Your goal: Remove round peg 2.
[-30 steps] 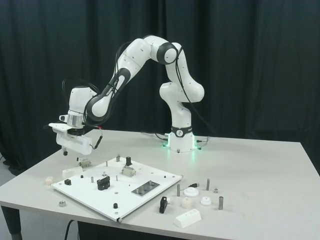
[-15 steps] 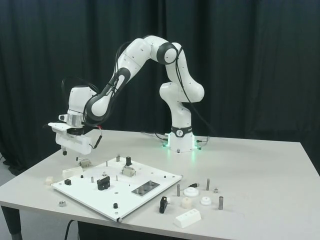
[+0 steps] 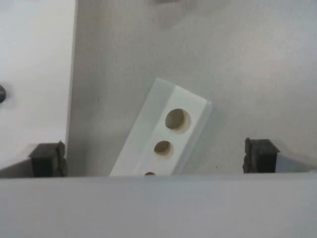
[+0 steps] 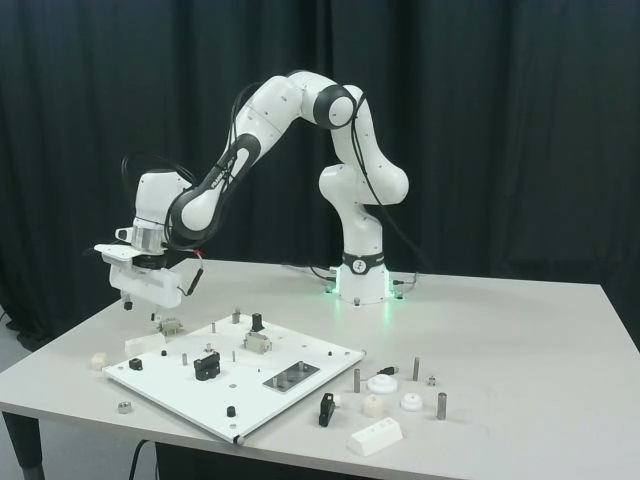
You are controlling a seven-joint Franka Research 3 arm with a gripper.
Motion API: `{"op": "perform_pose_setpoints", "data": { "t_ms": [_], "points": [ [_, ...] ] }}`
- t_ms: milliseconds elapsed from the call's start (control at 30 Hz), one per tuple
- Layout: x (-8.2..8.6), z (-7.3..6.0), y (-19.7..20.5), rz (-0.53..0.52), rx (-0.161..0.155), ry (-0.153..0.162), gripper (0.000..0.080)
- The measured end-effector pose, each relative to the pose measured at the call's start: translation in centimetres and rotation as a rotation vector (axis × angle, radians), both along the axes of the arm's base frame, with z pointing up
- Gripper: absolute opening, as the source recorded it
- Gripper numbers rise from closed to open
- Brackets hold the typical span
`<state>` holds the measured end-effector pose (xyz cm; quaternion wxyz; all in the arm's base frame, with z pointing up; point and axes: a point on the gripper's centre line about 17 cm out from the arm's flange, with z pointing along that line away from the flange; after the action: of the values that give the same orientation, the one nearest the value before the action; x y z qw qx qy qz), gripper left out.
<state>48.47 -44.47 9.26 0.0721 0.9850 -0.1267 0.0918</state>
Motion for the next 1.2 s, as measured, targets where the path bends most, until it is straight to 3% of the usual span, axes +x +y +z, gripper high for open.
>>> {"op": "perform_pose_setpoints", "data": {
  "t_ms": [867, 1200],
  "points": [
    [1.1, 0.5, 0.7, 0.017, 0.019, -0.004, 0.0800],
    [0.5, 0.3, 2.3, 0.035, 0.075, 0.018, 0.0800]
  ]
}}
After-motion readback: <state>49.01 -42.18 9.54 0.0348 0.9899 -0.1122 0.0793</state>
